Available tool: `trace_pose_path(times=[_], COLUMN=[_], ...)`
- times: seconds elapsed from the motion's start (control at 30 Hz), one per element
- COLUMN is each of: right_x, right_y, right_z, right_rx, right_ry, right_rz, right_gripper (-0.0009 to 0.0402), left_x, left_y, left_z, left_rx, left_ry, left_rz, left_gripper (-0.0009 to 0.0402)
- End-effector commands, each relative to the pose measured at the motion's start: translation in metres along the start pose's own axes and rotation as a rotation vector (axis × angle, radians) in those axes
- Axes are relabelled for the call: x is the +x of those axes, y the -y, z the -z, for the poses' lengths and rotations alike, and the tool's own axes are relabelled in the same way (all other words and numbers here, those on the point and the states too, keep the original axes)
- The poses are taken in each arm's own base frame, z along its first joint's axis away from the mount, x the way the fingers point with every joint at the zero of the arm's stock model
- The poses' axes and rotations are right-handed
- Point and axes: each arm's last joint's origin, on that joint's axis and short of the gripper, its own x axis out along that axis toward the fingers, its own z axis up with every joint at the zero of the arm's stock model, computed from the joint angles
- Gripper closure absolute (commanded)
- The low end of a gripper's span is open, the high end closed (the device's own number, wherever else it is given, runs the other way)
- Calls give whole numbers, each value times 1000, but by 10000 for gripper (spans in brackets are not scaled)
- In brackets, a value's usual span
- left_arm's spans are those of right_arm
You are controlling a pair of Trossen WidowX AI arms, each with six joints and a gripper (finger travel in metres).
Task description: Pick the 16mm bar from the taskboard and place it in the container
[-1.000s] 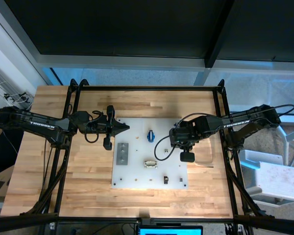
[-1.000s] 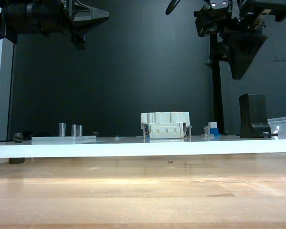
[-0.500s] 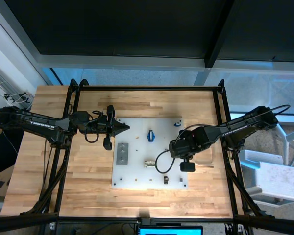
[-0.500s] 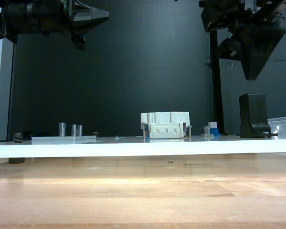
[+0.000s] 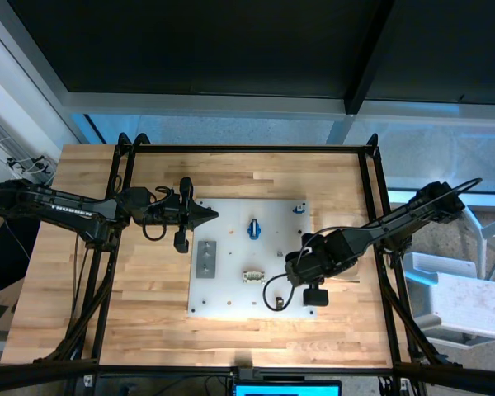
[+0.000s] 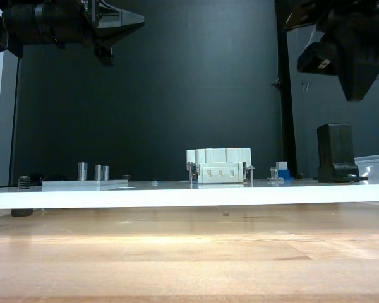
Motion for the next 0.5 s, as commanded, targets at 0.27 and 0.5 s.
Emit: trace_pose_path(times=[0.27,0.5], right_x=[10,12], right_y=[-27,-41], right_z=[6,6], right_rx=[-4,-15], right_ry=[-24,-27], right_rz=[-8,-14], right_gripper=[393,393], left_x=[0,0], left_y=[0,0], left_z=[0,0], left_rx=[0,0], left_ry=[0,0], left_rz=[0,0], left_gripper=[393,393])
